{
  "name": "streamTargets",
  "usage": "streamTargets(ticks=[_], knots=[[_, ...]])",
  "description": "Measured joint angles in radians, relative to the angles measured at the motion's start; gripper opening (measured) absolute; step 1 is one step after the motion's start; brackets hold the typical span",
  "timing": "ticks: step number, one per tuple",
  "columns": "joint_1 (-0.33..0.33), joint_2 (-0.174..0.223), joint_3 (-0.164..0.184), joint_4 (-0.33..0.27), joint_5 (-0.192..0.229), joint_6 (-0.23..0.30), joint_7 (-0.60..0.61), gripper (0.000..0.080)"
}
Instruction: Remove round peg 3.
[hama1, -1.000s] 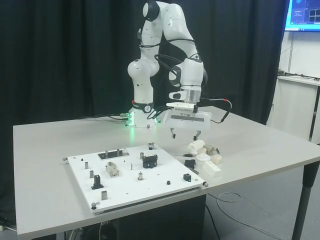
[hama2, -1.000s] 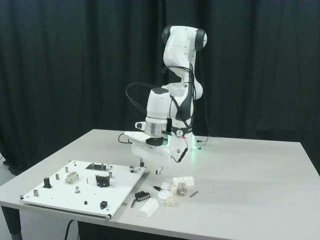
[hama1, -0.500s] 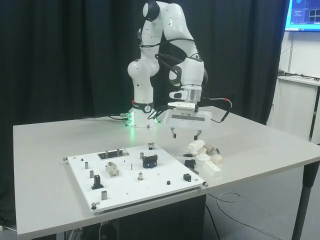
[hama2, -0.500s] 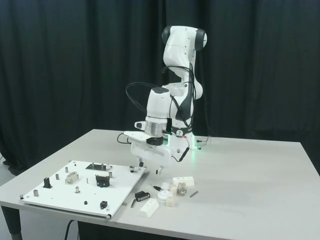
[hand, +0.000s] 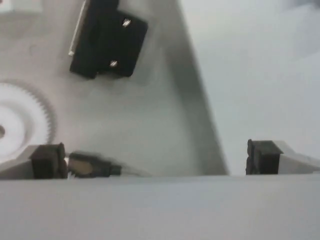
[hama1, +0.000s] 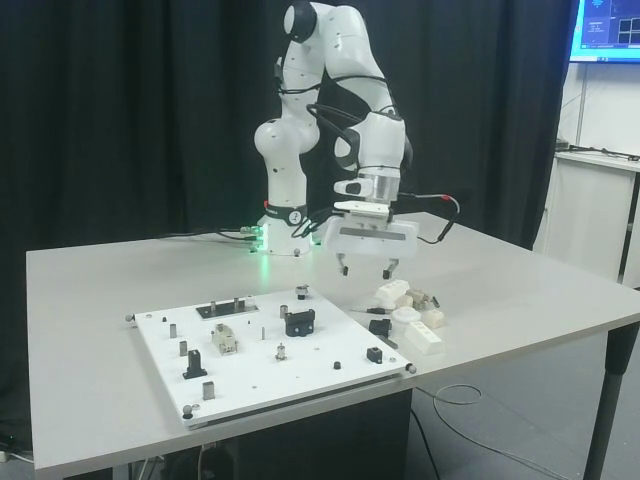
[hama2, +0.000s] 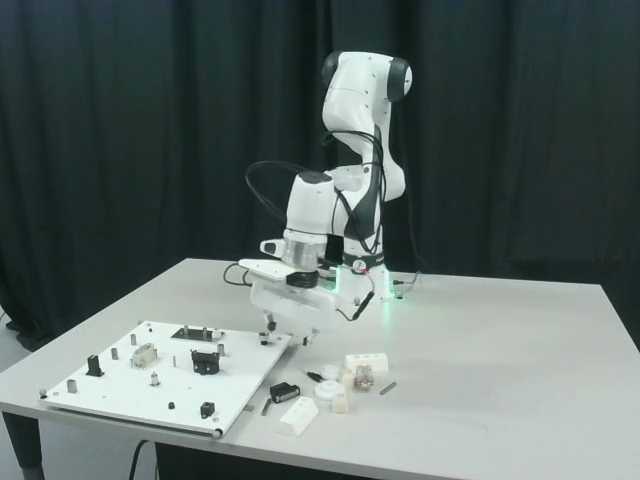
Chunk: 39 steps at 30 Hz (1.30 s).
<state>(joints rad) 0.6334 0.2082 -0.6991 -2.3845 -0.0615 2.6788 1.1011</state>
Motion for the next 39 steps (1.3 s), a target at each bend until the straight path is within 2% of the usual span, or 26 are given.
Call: streamTargets(ticks=[6, 12, 23, 39], knots=[[-0.046, -0.002, 0.000, 0.021, -0.046, -0.008, -0.018, 0.0800], [-0.107, -0.012, 0.000, 0.041, -0.071, -0.022, -0.079, 0.0800], [-0.236, -0.028, -0.001, 0.080, -0.071, -0.048, -0.297, 0.0800], [-0.401, -0.029, -0.003, 0.151, -0.061, -0.085, -0.440, 0.0800]])
